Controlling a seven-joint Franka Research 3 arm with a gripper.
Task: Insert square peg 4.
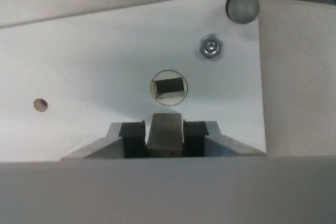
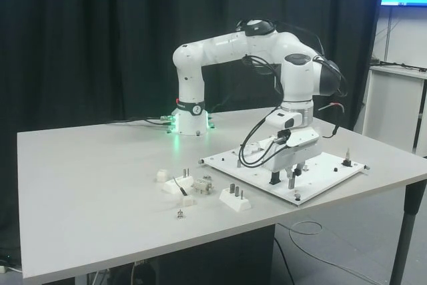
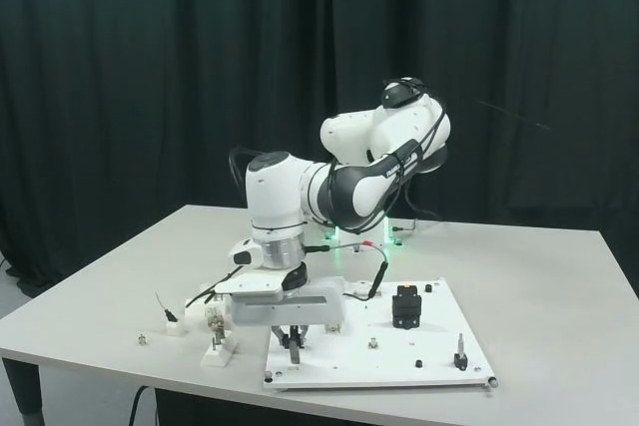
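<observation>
Black curtains stand behind the grey table (image 2: 93, 171), where the gripper (image 1: 164, 139) has its jaws clamped on the square peg (image 1: 165, 134), held upright just above the white board (image 1: 94, 66), with the square hole (image 1: 169, 87) a little ahead of the peg's tip.

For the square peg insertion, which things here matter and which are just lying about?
In use:
- grey square peg, held in the claw
- square hole in a round recess
- white base board

Lying about:
- steel hex nut
- grey round knob
- small white blocks on the table
- black fixture
</observation>
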